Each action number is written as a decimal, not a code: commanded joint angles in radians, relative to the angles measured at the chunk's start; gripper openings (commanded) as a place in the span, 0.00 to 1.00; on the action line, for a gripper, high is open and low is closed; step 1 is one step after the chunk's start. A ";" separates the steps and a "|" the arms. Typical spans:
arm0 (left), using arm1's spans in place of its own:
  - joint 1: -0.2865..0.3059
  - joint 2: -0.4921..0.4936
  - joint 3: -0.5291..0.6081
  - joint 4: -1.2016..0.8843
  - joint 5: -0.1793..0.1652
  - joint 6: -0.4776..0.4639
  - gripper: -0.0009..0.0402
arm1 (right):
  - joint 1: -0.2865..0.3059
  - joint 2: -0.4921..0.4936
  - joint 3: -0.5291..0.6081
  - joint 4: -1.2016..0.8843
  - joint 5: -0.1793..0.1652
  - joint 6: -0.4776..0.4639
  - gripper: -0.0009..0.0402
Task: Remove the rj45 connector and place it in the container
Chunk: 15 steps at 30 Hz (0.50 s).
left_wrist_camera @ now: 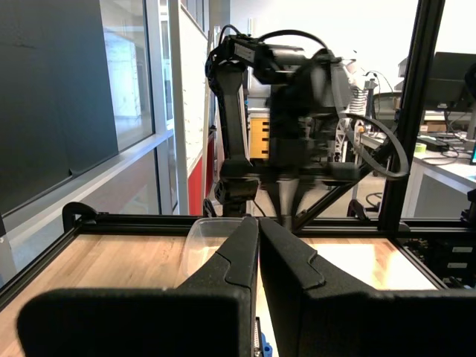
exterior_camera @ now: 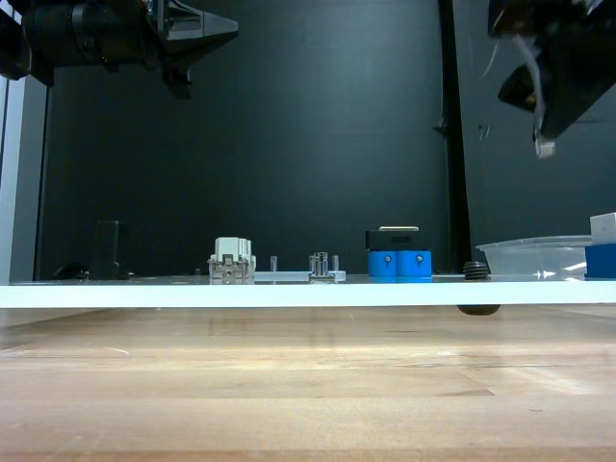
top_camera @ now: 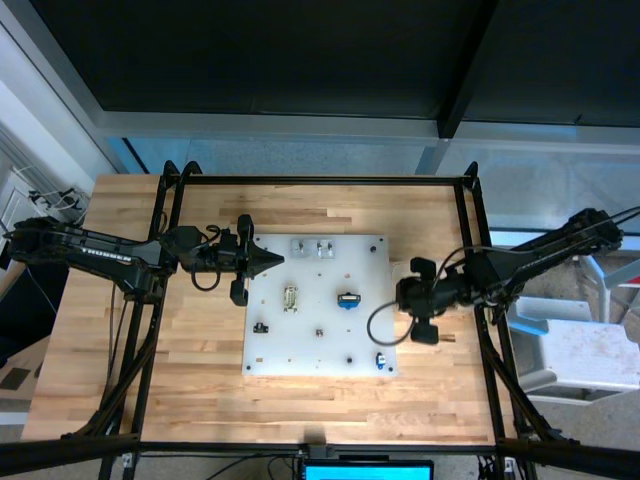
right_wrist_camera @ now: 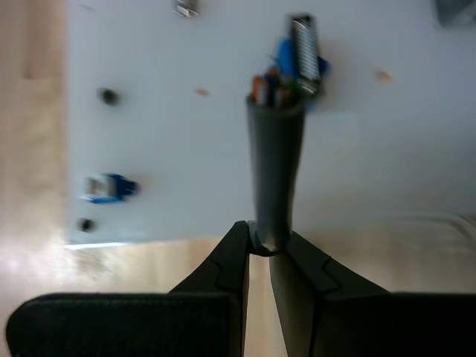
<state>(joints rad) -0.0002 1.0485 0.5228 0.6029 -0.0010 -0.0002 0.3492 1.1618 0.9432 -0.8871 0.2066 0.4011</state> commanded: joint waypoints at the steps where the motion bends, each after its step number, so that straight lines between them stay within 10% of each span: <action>1: 0.000 0.000 0.000 0.000 0.000 0.000 0.02 | -0.074 -0.040 -0.038 -0.002 -0.029 -0.049 0.02; 15: 0.000 0.000 0.000 0.000 0.000 0.000 0.02 | -0.349 -0.188 -0.174 -0.100 -0.099 -0.168 0.02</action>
<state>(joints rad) -0.0002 1.0485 0.5228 0.6029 -0.0006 -0.0006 0.0193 0.9852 0.7792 -0.9764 0.1116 0.2394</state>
